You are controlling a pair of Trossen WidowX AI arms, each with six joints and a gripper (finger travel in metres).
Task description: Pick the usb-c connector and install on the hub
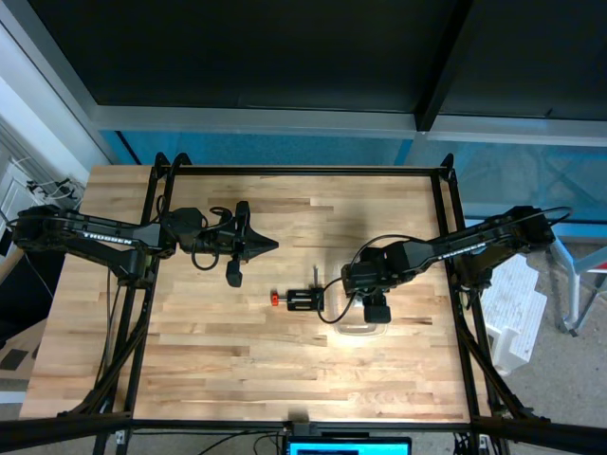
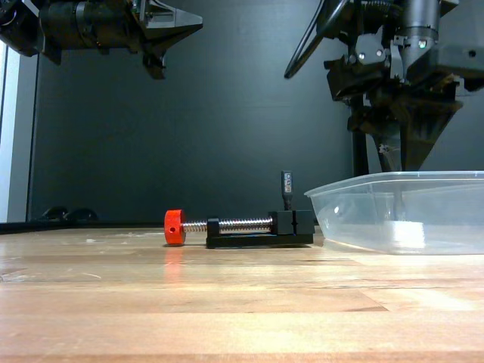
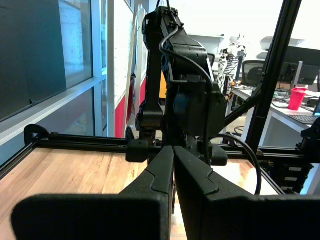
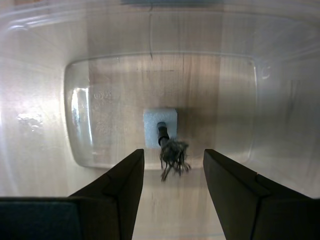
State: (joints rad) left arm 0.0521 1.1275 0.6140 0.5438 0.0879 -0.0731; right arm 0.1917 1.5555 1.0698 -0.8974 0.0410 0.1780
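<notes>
Poised above a clear plastic container (image 2: pixel 340 208), right end effector (image 4: pixel 172 155) released, fingers spread and empty. Straight below, between those fingers: usb-c connector (image 4: pixel 163 133), stuck upright in a white foam block (image 4: pixel 152 120) on the container floor, not held. Long axis roughly vertical, close to the line of approach, frayed wire end uppermost. Beside the container on the tabletop (image 1: pixel 190 360), a small black vise (image 2: pixel 257 227) with red knob (image 2: pixel 174 227), gripping an upright black piece, probably the hub (image 2: pixel 286 185). Far side of the vise, raised high: left end effector (image 3: pixel 173 150), clenched on nothing. Nearer by far: right arm. Likely next: straight descent.
</notes>
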